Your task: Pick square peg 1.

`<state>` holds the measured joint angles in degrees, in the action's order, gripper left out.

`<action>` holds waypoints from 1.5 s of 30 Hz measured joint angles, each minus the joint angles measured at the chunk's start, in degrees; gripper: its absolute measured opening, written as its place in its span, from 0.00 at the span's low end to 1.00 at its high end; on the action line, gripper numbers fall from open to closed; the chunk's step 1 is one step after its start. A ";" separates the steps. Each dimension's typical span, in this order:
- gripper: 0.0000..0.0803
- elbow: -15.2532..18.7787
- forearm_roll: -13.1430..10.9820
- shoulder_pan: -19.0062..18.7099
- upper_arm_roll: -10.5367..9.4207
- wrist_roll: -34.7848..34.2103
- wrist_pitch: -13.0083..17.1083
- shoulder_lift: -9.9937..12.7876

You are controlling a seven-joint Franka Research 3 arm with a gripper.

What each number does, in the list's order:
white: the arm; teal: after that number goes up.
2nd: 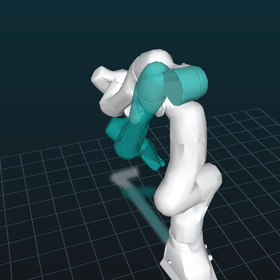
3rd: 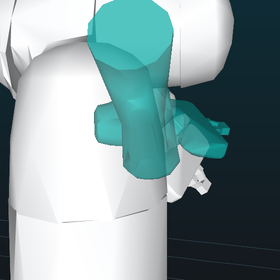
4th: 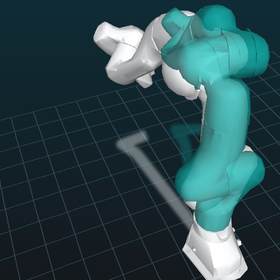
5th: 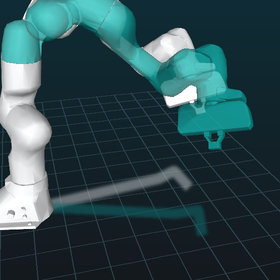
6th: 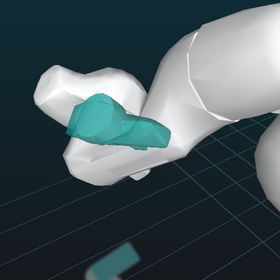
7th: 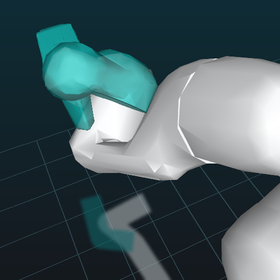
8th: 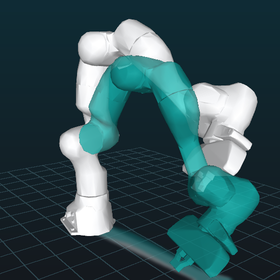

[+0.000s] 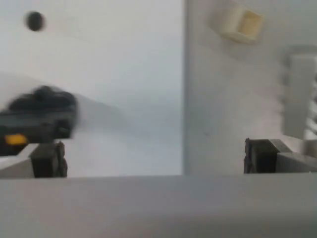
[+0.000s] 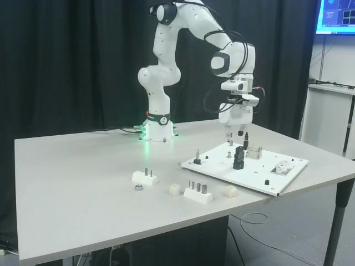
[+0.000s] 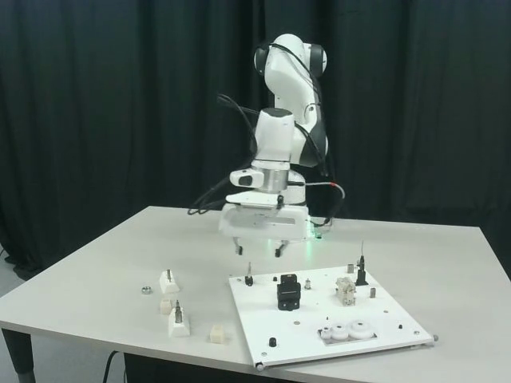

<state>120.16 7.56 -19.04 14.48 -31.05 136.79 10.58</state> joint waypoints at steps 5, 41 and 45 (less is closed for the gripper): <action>1.00 -1.05 0.79 2.34 0.00 3.66 -1.33 0.01; 1.00 -2.75 0.49 18.77 0.43 25.87 -2.16 1.32; 1.00 -2.75 -0.18 20.08 0.52 30.75 -2.16 1.89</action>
<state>117.41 7.37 1.05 15.00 -0.30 134.62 12.47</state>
